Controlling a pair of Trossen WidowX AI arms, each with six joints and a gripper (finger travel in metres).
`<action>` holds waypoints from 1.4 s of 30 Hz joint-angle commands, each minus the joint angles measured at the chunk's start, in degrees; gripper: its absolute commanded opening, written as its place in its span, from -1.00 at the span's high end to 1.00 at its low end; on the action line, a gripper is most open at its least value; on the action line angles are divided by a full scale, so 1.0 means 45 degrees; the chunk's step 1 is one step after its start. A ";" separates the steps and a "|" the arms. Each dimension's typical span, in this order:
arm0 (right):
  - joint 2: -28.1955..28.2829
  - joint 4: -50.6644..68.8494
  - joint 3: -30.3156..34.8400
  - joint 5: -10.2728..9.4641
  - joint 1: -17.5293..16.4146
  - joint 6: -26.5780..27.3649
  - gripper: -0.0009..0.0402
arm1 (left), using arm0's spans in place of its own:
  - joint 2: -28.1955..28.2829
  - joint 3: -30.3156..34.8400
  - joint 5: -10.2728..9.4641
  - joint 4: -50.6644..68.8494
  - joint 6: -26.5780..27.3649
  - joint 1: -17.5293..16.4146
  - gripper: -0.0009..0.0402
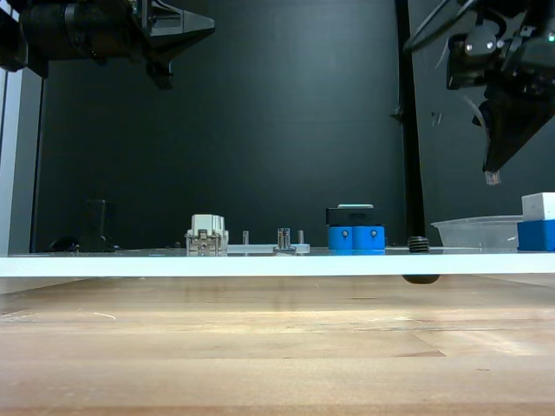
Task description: Remove the rj45 connector and place it in the container
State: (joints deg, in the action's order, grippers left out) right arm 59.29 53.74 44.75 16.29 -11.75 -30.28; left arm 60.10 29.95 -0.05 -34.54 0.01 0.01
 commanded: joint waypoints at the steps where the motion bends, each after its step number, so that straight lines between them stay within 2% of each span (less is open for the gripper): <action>1: -0.0321 0.0214 -0.0287 -0.0141 0.0743 0.0185 0.96 | 0.0000 0.0000 0.0005 0.0000 0.0000 0.0000 0.96; 3: -0.0457 0.0471 -0.0423 -0.0398 0.1292 0.0287 0.96 | 0.0000 0.0000 0.0005 0.0000 0.0000 -0.0005 0.96; 7: -0.0685 0.0928 -0.0651 -0.0442 0.2152 0.0578 0.96 | 0.0000 0.0000 0.0005 0.0000 0.0000 -0.0005 0.96; 10: -0.0753 0.1059 -0.0777 -0.0627 0.2589 0.0636 0.96 | 0.0005 0.0000 0.0005 0.0000 0.0000 -0.0005 0.96; 16: -0.0908 0.1569 -0.1015 -0.0656 0.3240 0.0559 0.96 | 0.0005 0.0000 0.0005 0.0000 0.0000 0.0000 0.96; 25: -0.0903 0.2511 -0.0986 -0.0520 0.3473 -0.0228 0.96 | 0.0000 0.0000 0.0005 0.0000 0.0000 -0.0005 0.96; 32: -0.0903 0.2895 -0.0986 -0.0520 0.3473 -0.0170 0.93 | 0.0005 0.0000 0.0005 0.0000 0.0000 0.0000 0.96; 42: -0.0903 0.2909 -0.0986 -0.0520 0.3473 -0.0175 0.46 | 0.0000 0.0000 0.0005 0.0000 0.0000 -0.0005 0.96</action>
State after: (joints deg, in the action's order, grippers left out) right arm 55.18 66.83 40.27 13.91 3.90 -31.14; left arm 60.10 29.95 -0.03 -34.52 0.01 0.01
